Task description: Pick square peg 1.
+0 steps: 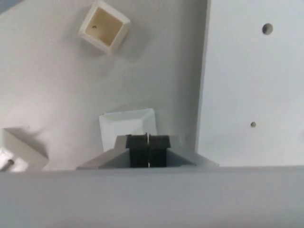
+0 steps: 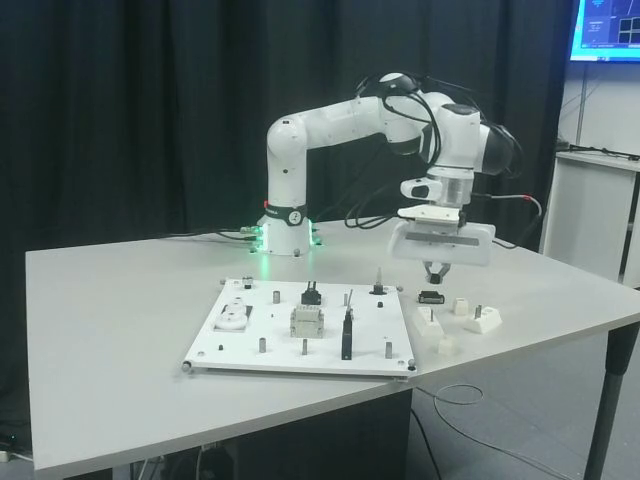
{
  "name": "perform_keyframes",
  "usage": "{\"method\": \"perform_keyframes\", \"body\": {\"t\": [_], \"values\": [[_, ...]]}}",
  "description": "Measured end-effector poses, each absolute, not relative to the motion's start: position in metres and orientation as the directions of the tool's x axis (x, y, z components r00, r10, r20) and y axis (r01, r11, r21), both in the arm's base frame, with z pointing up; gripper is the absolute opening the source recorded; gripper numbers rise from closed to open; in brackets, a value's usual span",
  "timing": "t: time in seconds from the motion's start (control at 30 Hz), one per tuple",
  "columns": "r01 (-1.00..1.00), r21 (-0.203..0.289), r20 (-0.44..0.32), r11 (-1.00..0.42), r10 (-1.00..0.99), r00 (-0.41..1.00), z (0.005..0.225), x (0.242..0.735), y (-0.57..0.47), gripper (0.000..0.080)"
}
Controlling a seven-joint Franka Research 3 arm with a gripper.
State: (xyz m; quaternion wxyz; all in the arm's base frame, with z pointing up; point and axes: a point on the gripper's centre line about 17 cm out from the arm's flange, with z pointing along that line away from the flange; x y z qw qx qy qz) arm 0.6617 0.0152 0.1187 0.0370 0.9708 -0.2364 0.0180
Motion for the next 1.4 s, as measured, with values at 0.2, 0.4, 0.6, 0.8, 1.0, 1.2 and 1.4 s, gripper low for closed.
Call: {"method": "perform_keyframes", "body": {"t": [0.2, 0.4, 0.6, 0.8, 1.0, 1.2, 1.4], "values": [[-0.462, 0.061, 0.055, -0.885, -0.459, 0.887, 0.121, 0.663, 0.014, 0.0001], [-0.462, 0.06, 0.057, -0.885, -0.459, 0.887, 0.122, 0.665, 0.012, 0.0001], [-0.464, 0.059, 0.059, -0.884, -0.461, 0.886, 0.124, 0.666, 0.011, 0.0098], [-0.467, 0.057, 0.059, -0.882, -0.464, 0.884, 0.126, 0.668, 0.01, 0.0395], [-0.472, 0.055, 0.057, -0.88, -0.469, 0.881, 0.129, 0.668, 0.012, 0.0776], [-0.469, 0.048, 0.047, -0.882, -0.467, 0.883, 0.13, 0.668, 0.018, 0.0795], [-0.468, 0.041, 0.024, -0.883, -0.467, 0.884, 0.129, 0.665, 0.028, 0.0795]]}}
